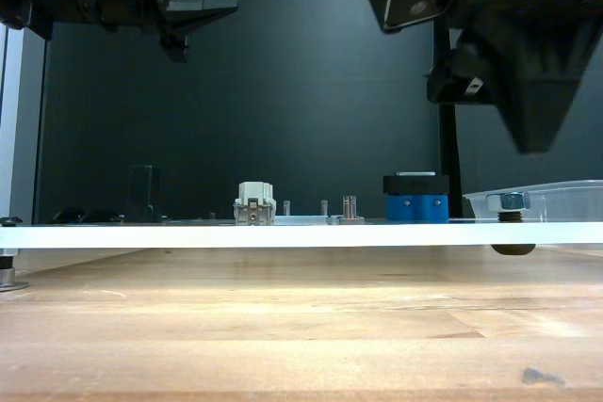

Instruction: Unfasten the M12 fastener and place in the container

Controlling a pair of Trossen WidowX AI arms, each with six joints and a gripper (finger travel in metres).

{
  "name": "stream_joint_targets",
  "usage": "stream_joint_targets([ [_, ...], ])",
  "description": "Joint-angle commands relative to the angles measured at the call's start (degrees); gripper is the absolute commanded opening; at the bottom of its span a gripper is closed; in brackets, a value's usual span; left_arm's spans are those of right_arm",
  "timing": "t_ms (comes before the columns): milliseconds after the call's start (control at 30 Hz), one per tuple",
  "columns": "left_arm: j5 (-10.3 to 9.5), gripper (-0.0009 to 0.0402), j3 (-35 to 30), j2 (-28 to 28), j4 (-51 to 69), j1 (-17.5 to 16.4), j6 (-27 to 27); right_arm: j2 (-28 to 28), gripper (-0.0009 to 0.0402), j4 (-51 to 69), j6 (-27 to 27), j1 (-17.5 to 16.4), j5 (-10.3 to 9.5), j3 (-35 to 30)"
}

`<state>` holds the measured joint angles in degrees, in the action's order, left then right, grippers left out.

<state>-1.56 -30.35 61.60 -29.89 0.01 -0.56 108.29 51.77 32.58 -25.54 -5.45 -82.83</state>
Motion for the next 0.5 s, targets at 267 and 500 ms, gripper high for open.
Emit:
stream_joint_targets([
  [267, 0.02, 0.0000, 0.0, 0.0, 0.0, 0.0, 0.0, 0.1, 0.0000, 2.9, 29.4, 0.7, 5.73, -1.9],
  [500, 0.02, 0.0000, 0.0, 0.0, 0.0, 0.0, 0.0, 0.1, 0.0035, 3.6, 42.9, 0.5, 5.42, -2.0],
])
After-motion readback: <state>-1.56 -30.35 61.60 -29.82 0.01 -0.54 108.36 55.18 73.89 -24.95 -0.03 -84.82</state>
